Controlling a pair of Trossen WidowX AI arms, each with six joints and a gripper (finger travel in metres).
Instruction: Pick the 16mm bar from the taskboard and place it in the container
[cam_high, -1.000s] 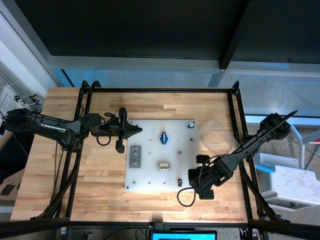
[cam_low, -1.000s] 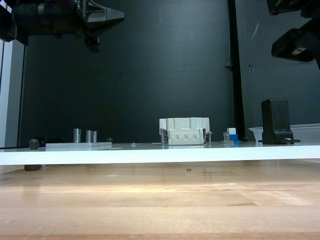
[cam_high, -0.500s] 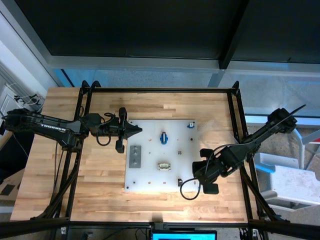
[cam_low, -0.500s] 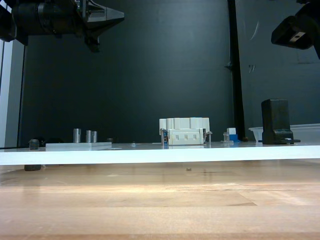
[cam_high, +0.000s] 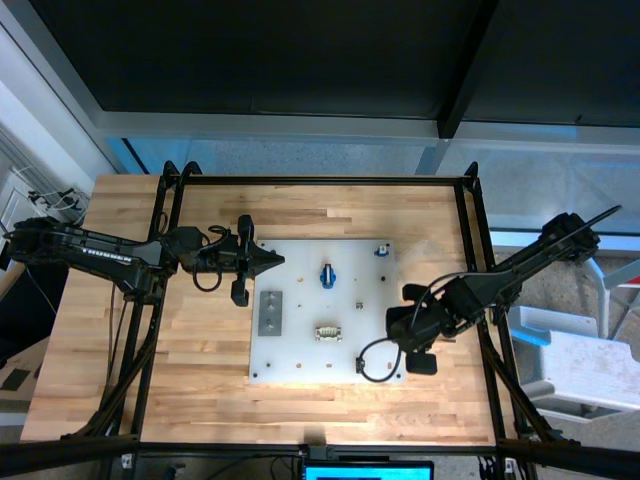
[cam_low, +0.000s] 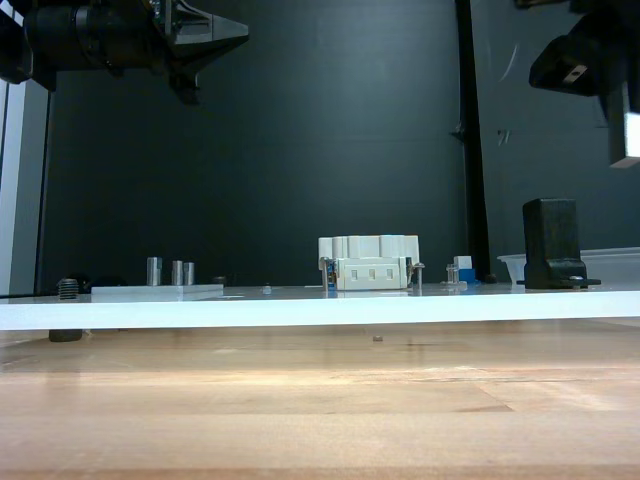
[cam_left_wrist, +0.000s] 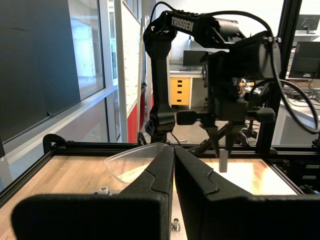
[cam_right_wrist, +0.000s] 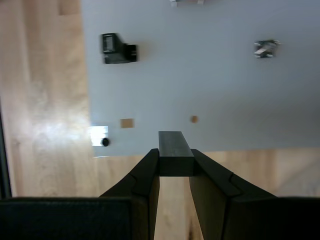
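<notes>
The worktop (cam_high: 200, 390) is seen beneath the taskboard (cam_high: 300, 345), a flat white plate. The left end effector (cam_high: 272, 260) is held high over the taskboard's far left corner, with its fingers pressed together and nothing gripped between them. The right end effector (cam_right_wrist: 175, 159) is held above the taskboard's near right edge and is clamped on the 16mm bar (cam_low: 623, 122). The bar is hung upright, well clear of the taskboard. The container (cam_low: 610, 262) is set just beside the taskboard's far right edge.
</notes>
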